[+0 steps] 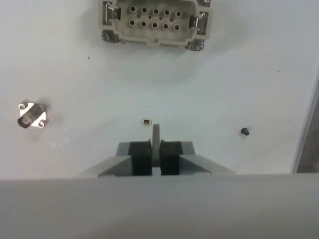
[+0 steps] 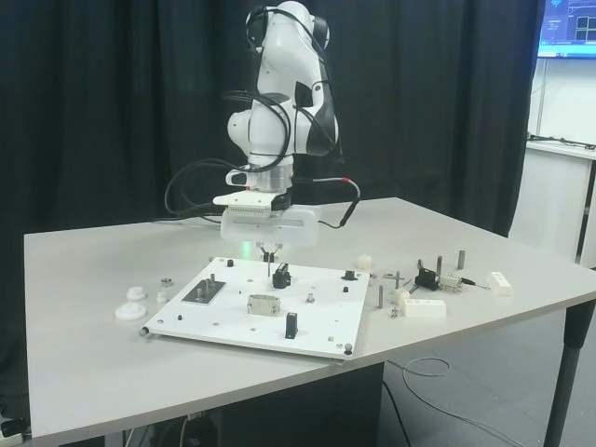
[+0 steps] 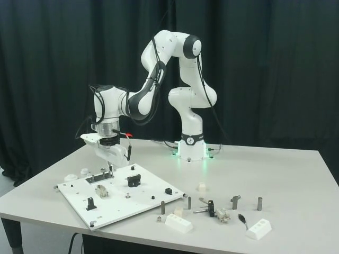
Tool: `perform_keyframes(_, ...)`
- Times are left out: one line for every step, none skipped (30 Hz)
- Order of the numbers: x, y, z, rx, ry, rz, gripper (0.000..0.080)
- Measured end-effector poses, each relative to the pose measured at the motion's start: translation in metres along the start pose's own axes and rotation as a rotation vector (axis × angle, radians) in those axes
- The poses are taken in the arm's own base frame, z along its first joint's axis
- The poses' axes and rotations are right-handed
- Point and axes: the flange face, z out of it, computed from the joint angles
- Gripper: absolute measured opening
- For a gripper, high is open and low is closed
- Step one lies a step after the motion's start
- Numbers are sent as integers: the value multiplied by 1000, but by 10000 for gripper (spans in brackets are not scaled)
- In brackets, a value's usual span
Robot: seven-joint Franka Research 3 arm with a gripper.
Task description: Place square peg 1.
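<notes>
My gripper (image 1: 156,155) is shut on square peg 1 (image 1: 156,138), a thin grey bar held upright between the black finger pads (image 1: 140,158). The peg's tip hangs just above the white board (image 1: 224,84), close beside a small square hole (image 1: 146,122); I cannot tell if it touches. In the first room view the gripper (image 2: 268,251) points straight down over the far middle of the board (image 2: 233,326), with the peg (image 2: 268,266) below it. In the second room view the gripper (image 3: 109,168) stands over the board's (image 3: 143,203) back left part.
A multi-pin connector (image 1: 154,22), a small round coaxial socket (image 1: 31,114) and a black screw (image 1: 244,131) sit on the board near the hole. Black blocks (image 2: 281,277) (image 2: 291,325) stand on the board. Loose pegs and white blocks (image 2: 424,305) lie to its right, white rings (image 2: 130,305) to its left.
</notes>
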Motion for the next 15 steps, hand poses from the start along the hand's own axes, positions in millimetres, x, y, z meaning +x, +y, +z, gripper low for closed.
perform_keyframes(0,0,0,0,0,0,35)
perform_keyframes(0,0,0,0,0,-1,35)
perform_keyframes(0,-1,0,0,0,-1,35)
perform_keyframes(-1,-1,0,1,0,-2,35)
perform_keyframes(-1,-1,-1,1,1,-2,35)
perform_keyframes(-1,-2,-1,1,1,-3,35)
perform_keyframes(-2,-2,-1,1,1,-3,35)
perform_keyframes(-3,-3,-1,2,1,-3,35)
perform_keyframes(-4,-4,-2,2,1,-3,35)
perform_keyframes(-5,-5,-2,2,1,-4,35)
perform_keyframes(-6,-6,-3,3,1,-6,35)
perform_keyframes(-7,-7,-3,3,1,-7,35)
perform_keyframes(-8,-9,-4,4,1,-8,35)
perform_keyframes(-10,-10,-5,4,1,-9,35)
perform_keyframes(-12,-12,-5,4,0,-10,35)
